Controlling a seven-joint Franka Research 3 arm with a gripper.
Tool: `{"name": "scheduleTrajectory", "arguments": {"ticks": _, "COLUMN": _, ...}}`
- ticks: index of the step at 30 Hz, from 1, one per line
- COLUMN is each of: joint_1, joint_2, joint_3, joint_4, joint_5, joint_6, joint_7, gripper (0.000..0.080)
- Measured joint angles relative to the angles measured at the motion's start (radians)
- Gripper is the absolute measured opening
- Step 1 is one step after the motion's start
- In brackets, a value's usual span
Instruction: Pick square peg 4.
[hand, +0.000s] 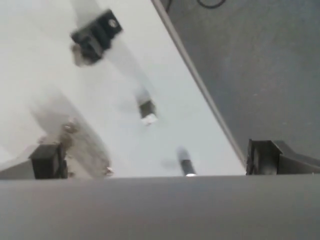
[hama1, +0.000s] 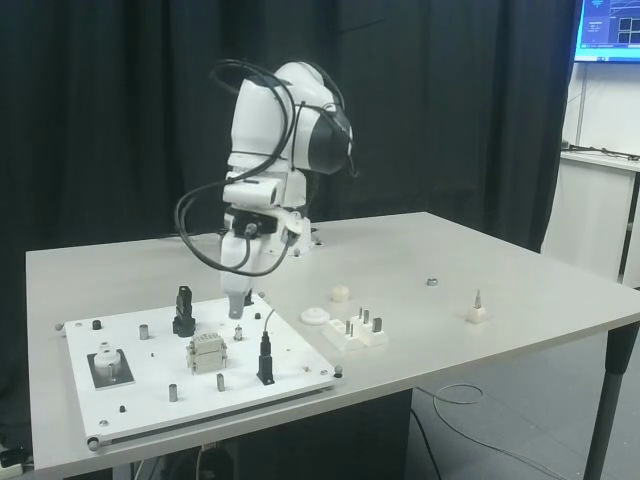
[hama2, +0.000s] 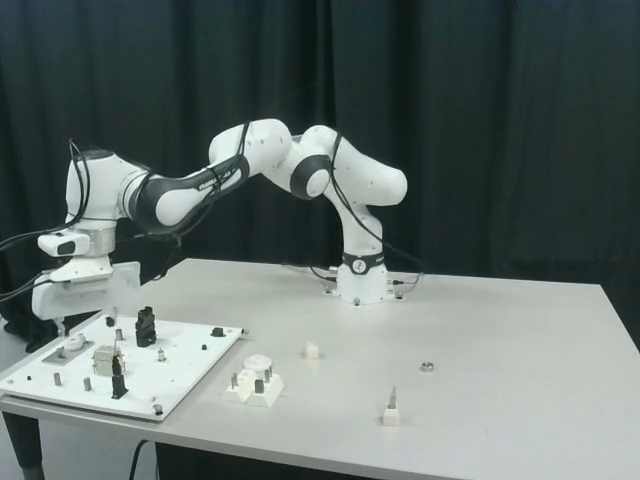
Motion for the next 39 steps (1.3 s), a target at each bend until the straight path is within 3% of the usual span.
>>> {"name": "scheduleTrajectory", "arguments": {"ticks": 11, "joint_1": 0.039, "joint_2": -0.045, "joint_3": 0.0, "joint_4": -0.002, "joint_5": 0.016, "joint_6": -0.171, "joint_7": 0.165, "gripper": 0.08}}
{"name": "scheduleTrajectory", "arguments": {"ticks": 19, "joint_1": 0.083, "joint_2": -0.064, "joint_3": -0.002, "joint_4": -0.012, "joint_5": 0.052, "joint_6": -0.269, "joint_7": 0.352, "gripper": 0.08}}
{"name": "scheduleTrajectory", "arguments": {"ticks": 32, "joint_1": 0.17, "joint_2": -0.075, "joint_3": -0.003, "joint_4": -0.026, "joint_5": 0.068, "joint_6": -0.39, "joint_7": 0.565, "gripper": 0.08}}
{"name": "scheduleTrajectory", "arguments": {"ticks": 39, "joint_1": 0.223, "joint_2": -0.081, "joint_3": -0.003, "joint_4": -0.052, "joint_5": 0.069, "joint_6": -0.429, "joint_7": 0.636, "gripper": 0.08}}
